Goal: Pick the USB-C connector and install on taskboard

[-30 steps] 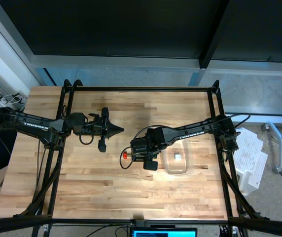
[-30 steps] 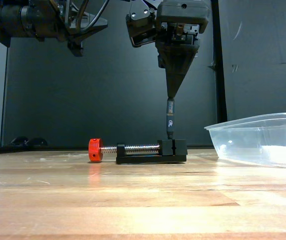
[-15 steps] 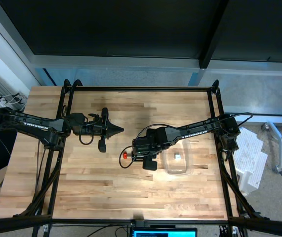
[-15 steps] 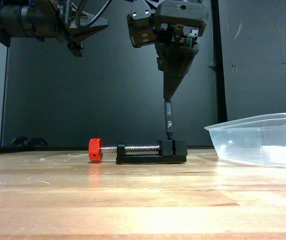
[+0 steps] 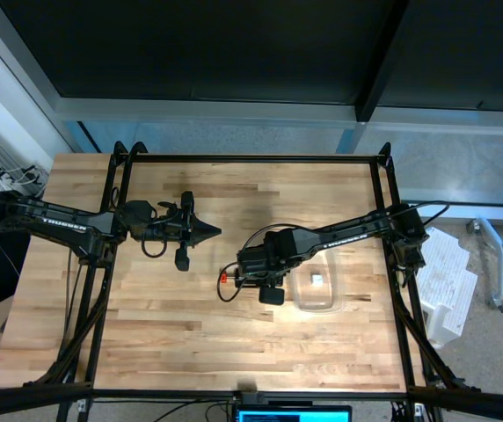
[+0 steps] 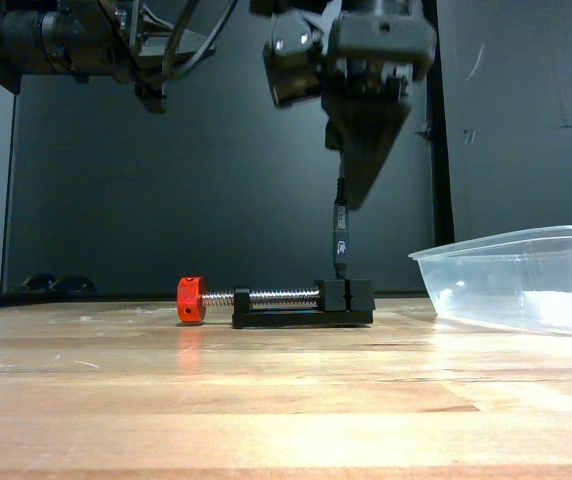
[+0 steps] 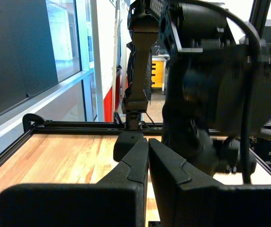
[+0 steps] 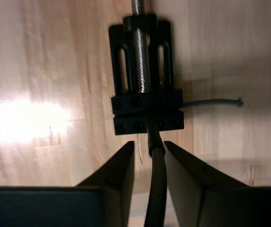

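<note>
The taskboard (image 6: 301, 303), a small black block with a red-orange knob (image 6: 191, 299), lies on the table. The USB-C connector (image 6: 339, 240) stands upright with its lower end in the block's right end. My right gripper (image 6: 358, 200) hangs just above it. In the right wrist view the connector (image 8: 155, 146) rises from the taskboard (image 8: 145, 101) between the fingers of the right gripper (image 8: 149, 144), which stand open with a gap beside it. My left gripper (image 5: 207, 231) hovers at the table's left, its fingers (image 7: 135, 156) pressed shut on nothing.
A clear plastic tray (image 6: 516, 280) sits right of the block and holds a small white square piece (image 5: 317, 279). A thin coiled wire (image 8: 211, 102) lies on the wood beside the block. The black frame rails (image 5: 251, 159) border the table.
The right gripper has shifted toward the near edge and its fingers have parted from the connector, which stays standing in the block. The left arm has not moved.
</note>
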